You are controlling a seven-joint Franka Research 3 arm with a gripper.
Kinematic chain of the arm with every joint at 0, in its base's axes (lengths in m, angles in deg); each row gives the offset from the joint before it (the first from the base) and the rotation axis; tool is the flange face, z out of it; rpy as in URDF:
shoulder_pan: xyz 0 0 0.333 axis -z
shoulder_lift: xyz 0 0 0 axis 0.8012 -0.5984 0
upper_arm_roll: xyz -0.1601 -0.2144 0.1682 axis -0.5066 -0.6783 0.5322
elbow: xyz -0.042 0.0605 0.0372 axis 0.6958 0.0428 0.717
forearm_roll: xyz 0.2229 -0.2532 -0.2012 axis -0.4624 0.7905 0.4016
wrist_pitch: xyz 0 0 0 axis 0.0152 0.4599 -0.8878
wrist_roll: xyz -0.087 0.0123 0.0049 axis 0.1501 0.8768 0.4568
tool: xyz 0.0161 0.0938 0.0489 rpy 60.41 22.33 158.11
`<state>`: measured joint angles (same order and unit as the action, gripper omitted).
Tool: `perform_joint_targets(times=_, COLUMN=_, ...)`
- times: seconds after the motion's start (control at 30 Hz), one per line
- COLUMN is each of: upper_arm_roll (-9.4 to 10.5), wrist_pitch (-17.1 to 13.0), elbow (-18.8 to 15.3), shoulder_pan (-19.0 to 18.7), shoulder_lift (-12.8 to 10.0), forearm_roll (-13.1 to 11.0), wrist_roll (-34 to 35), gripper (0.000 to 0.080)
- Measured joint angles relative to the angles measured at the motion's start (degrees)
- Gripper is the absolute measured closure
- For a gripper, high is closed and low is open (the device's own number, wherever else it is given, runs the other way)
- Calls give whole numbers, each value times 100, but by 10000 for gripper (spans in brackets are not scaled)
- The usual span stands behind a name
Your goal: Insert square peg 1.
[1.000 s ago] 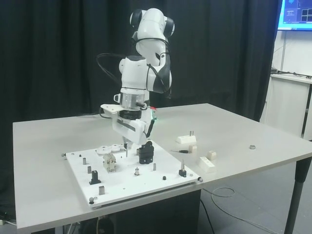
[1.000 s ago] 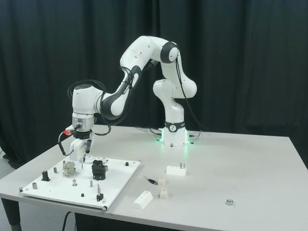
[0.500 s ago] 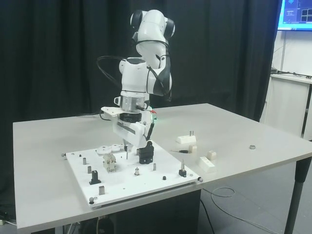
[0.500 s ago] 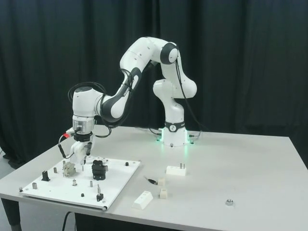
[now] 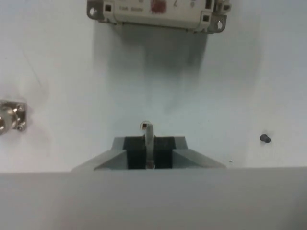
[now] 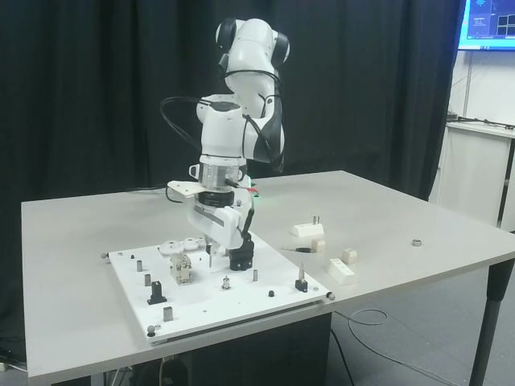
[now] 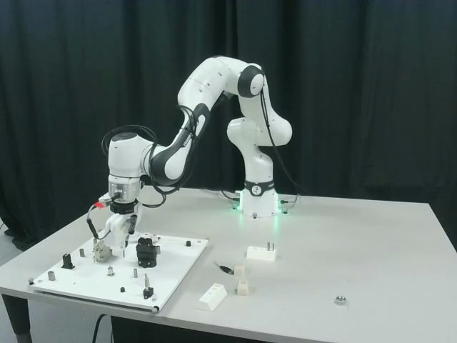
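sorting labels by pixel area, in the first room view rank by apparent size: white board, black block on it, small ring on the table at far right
1. white board, by far the largest.
2. black block.
3. small ring, the smallest; it lies farther from the camera, so its true size is less sure.

The grey table (image 6: 96, 225) carries a white board (image 6: 241, 310) near its front edge, set at an angle to the table's sides. On the bare tabletop beside the board lie several small white blocks — one with two upright pins (image 7: 261, 253), two smaller ones (image 7: 243, 287) close together, and a longer flat piece (image 7: 211, 296) near the edge. A thin black-tipped cable end (image 7: 227, 269) lies among them. Well apart sits a small ring-shaped part (image 7: 340, 300). The arm's white base (image 7: 259, 204) stands bolted to the table, behind the blocks.
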<state>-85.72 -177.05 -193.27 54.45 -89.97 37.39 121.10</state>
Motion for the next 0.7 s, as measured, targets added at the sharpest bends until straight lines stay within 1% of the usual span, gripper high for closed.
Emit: perform_joint_targets(times=0.7, upper_arm_roll=35, wrist_pitch=-76, elbow=0, shoulder_pan=0, shoulder_lift=-84, forearm_roll=-19, wrist_roll=0, gripper=771)
